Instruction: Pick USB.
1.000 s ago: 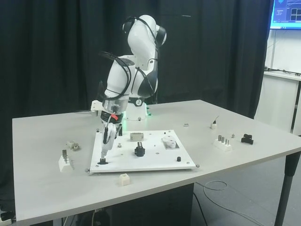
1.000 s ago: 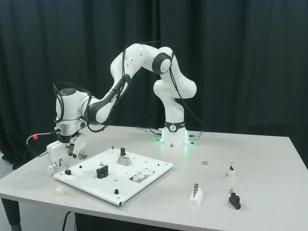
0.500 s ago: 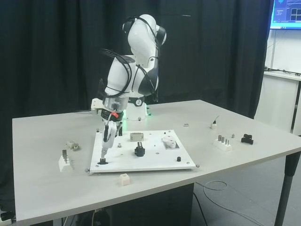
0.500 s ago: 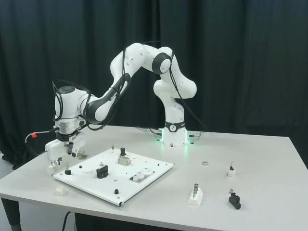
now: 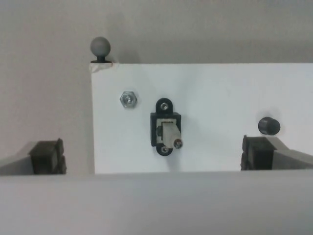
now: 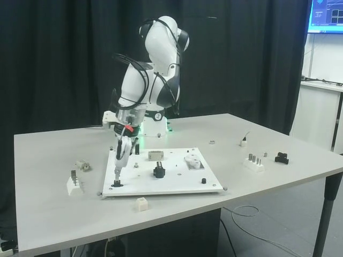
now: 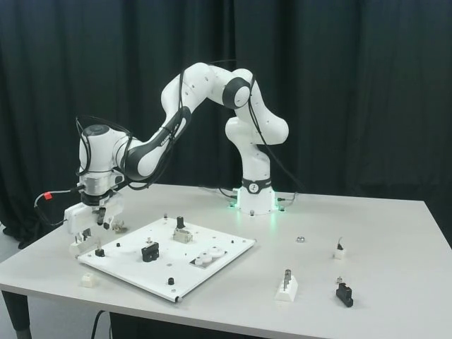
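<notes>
The USB plug (image 5: 166, 134), white with a small metal tip, stands in a black socket near the corner of the white board (image 5: 220, 93). In the room views it is a small black stub (image 6: 115, 183) (image 7: 99, 252) at the board's left front corner. My gripper (image 5: 152, 155) (image 6: 118, 162) (image 7: 94, 230) hangs straight above it and is open. The two black fingertips (image 5: 47, 156) sit wide apart on either side of the plug, well clear of it. Nothing is held.
A hex nut (image 5: 127, 100), a grey ball pin (image 5: 100, 47) and a black knob (image 5: 268, 126) sit close to the socket. The board also carries a black part (image 6: 158, 172) and a grey block (image 6: 155, 155). A white cube (image 6: 140, 203) and a white holder (image 6: 75, 183) lie off the board.
The gripper has risen a little above the board's corner, staying over the USB socket. The plug has not moved.
</notes>
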Controlling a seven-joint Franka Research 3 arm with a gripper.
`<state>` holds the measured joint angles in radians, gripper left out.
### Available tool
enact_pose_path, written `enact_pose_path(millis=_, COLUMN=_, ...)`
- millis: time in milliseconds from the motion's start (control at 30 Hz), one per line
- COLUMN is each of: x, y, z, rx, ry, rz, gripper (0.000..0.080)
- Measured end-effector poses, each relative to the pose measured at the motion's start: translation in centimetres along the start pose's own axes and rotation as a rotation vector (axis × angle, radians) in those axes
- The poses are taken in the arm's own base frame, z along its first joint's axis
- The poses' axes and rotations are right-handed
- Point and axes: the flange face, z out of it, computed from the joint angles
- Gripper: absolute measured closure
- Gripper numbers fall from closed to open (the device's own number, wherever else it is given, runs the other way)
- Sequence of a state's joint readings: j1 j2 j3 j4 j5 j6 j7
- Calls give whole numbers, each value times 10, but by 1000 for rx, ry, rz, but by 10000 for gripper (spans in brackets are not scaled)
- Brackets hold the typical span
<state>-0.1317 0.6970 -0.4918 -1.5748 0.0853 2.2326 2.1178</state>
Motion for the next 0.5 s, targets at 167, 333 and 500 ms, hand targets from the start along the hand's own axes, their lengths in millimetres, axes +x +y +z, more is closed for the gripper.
enact_pose_path(millis=167, x=-1, y=-1, z=-1, rx=2, ry=-3, rz=0, gripper=3)
enact_pose_path(millis=333, x=-5, y=0, z=-4, rx=3, ry=-11, rz=-5, gripper=3)
enact_pose_path(millis=500, x=-13, y=5, z=-9, rx=-7, ry=-22, rz=-16, gripper=3)
